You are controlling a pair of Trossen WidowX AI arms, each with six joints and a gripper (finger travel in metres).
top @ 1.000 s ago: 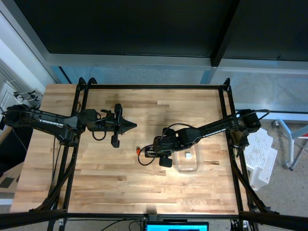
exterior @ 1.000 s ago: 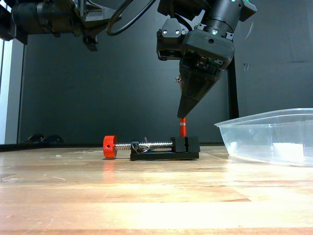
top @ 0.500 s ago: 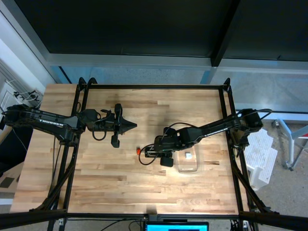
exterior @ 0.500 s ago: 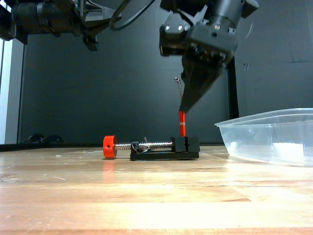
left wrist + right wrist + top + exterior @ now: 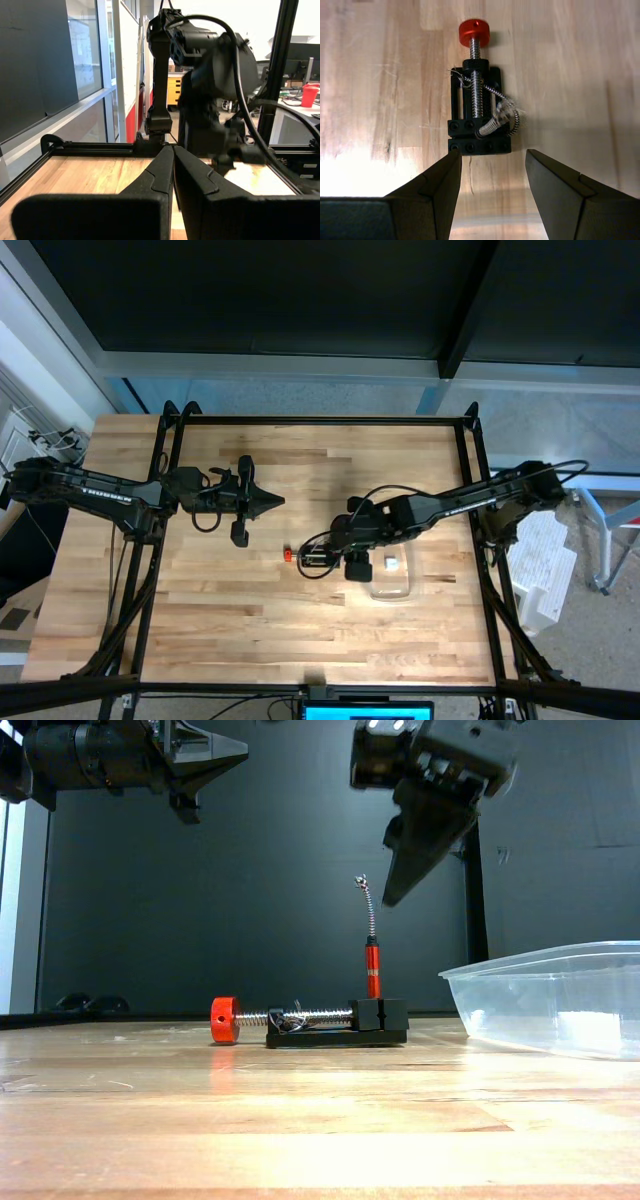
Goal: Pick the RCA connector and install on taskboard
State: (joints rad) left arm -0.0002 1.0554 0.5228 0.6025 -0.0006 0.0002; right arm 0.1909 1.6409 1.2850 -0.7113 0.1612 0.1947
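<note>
The RCA connector (image 5: pixel 372 970) stands upright in the black end block of the taskboard (image 5: pixel 337 1024). Its red-orange body is down in the block and its coiled spring tail (image 5: pixel 369 910) curls up toward 12 o'clock. It seems fully seated, though the socket itself is hidden.

One second ago the right gripper's fingertips pinched the plug's top. Now the right gripper (image 5: pixel 392 898) has let go and risen to about 1 o'clock of the spring tip, apart from it. In the right wrist view its fingers (image 5: pixel 445 180) are spread wide, with the board (image 5: pixel 475 135) and its red knob (image 5: pixel 474 31) between and beyond them. The board has not moved.

In the high view the taskboard (image 5: pixel 318 555) lies near the table's middle, knob (image 5: pixel 287 555) at its 9 o'clock end. The clear plastic tray (image 5: pixel 395 589) holding a small white cube (image 5: pixel 392 564) sits just beside it at 4 o'clock.

The left gripper (image 5: pixel 276 502) hovers as before at the board's 10 o'clock, well apart, fingers pressed together.

Bare wood of the table (image 5: pixel 200 620) runs from the board toward 6 and 8 o'clock, out to the near edge. The black frame rail (image 5: pixel 320 421) borders the far edge at 12 o'clock.
</note>
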